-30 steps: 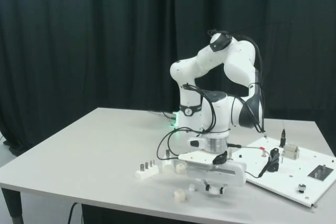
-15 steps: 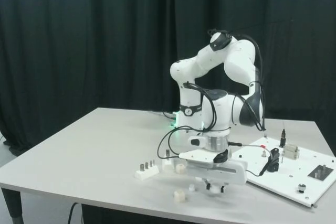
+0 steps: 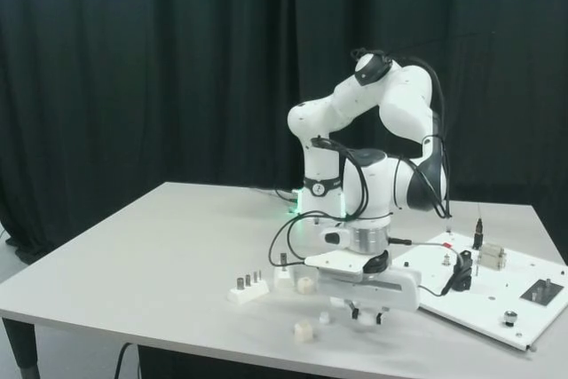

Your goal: Pick medium gear.

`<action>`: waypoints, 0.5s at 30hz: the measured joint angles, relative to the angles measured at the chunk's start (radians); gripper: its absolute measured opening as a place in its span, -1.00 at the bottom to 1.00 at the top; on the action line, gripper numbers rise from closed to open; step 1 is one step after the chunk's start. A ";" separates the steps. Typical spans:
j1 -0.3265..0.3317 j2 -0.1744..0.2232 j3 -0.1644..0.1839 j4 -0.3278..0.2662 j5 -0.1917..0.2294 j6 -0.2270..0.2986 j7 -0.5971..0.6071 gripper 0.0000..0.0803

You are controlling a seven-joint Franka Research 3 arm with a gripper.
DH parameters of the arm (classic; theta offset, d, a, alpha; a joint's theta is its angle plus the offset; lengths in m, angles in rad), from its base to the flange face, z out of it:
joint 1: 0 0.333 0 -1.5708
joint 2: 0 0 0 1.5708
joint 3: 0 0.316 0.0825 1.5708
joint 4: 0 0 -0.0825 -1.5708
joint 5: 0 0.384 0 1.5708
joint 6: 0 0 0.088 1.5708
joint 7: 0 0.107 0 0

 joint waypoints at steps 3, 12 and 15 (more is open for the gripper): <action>0.006 -0.003 0.000 0.001 0.000 -0.002 0.000 -0.01; 0.042 -0.015 0.000 0.014 0.003 -0.015 0.050 -0.01; 0.058 -0.019 0.000 0.023 0.003 -0.019 0.077 -0.01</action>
